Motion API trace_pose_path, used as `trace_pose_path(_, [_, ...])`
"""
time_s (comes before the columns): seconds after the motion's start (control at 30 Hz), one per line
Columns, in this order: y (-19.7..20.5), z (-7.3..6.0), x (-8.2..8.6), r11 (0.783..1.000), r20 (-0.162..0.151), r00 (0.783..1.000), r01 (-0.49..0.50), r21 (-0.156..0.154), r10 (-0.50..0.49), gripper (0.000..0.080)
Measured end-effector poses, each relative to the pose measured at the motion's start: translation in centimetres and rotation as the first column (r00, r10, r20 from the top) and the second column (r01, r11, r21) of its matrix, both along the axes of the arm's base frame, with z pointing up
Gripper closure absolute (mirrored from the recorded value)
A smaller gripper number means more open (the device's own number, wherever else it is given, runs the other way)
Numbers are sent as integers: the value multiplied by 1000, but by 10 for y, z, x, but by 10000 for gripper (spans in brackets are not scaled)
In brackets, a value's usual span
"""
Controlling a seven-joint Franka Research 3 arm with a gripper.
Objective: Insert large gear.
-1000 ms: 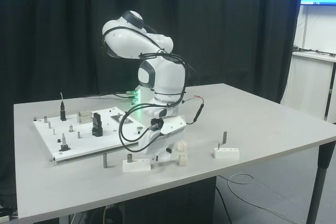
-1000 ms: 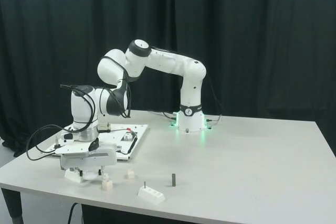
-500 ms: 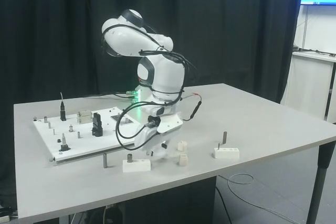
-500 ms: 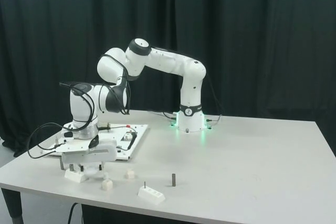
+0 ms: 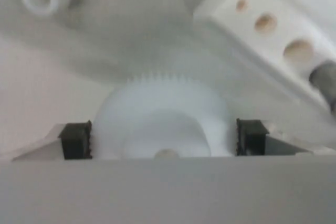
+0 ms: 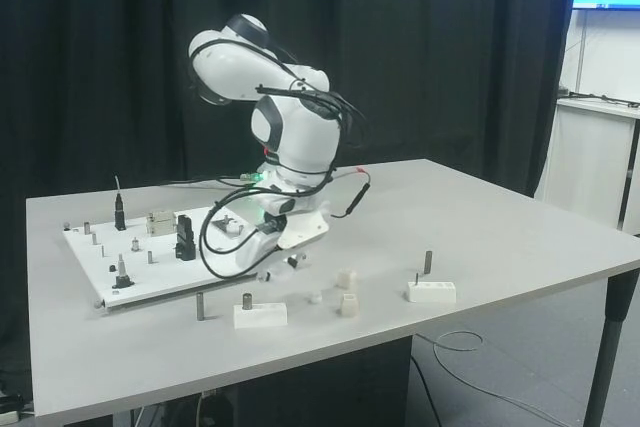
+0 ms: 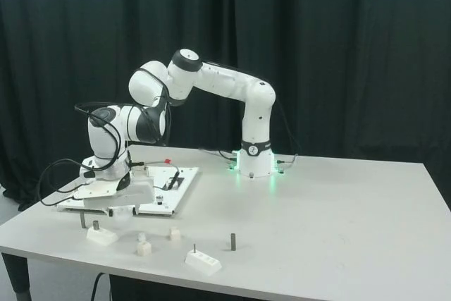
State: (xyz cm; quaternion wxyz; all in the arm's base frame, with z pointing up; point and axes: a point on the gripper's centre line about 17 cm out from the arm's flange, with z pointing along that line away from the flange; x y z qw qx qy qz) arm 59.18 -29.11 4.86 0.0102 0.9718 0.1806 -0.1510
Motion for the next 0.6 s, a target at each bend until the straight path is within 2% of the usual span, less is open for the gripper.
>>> trace_pose_path(0.27, [-2,11,-30,1000,-76,997,6,13,-5,209])
trace_pose_path(0.6, [2,26,-68,1000,-150,989,15,26,-11,209])
